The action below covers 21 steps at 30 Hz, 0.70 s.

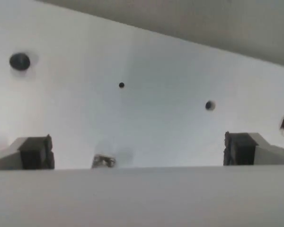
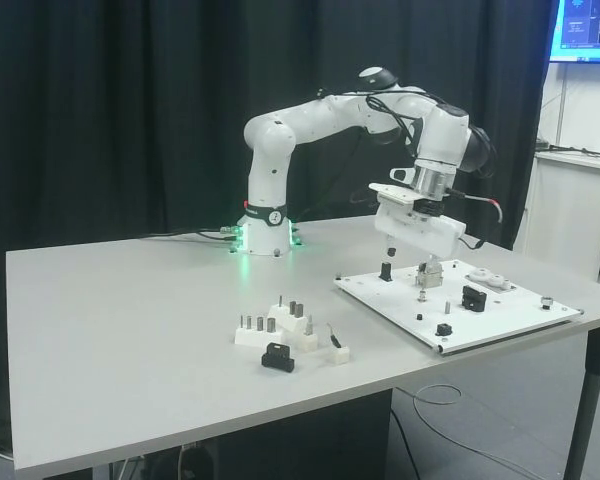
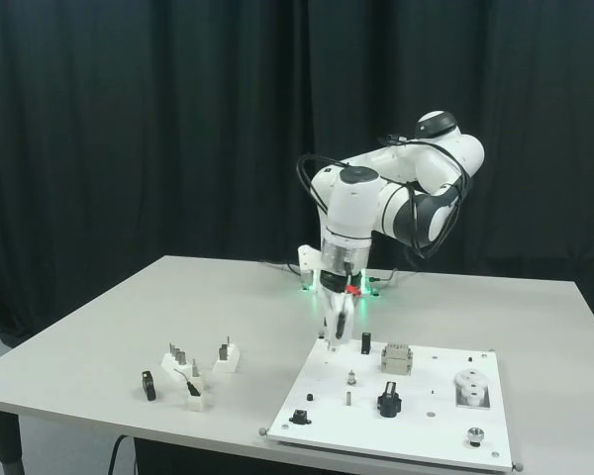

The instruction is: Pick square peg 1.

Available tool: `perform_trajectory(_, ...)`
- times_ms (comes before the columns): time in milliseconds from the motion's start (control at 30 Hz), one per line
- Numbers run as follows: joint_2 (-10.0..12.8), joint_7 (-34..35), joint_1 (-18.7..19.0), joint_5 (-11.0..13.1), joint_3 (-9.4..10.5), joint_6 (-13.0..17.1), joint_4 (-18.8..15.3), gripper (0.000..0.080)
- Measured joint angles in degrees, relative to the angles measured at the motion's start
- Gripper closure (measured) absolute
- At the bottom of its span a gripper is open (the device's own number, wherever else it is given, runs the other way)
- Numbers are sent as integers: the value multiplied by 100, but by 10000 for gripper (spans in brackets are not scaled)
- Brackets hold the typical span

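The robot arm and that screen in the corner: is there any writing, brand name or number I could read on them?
Nothing is legible.
Screen: some lines of text, too small to read.
Robot arm: a dark marking on its base, too small to read.
White board: no labels visible.

A white arm [image 2: 310, 115] on a grey table [image 2: 120, 320], white board [image 3: 396, 416], black curtain [image 3: 129, 119], green base light [image 2: 242, 238].

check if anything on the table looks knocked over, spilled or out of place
Nothing stands out. The white holders with pegs stand upright on the grey table, the parts on the white board sit upright, and the hand hovers over the board, empty.
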Motion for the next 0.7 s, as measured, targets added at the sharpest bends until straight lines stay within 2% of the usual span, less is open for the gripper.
perform_trajectory(267, 0, -1021, 6, -116, 8, -12, 5, 3)
perform_trajectory(700, 1, -2815, 6, -462, 37, -62, -85, 3)
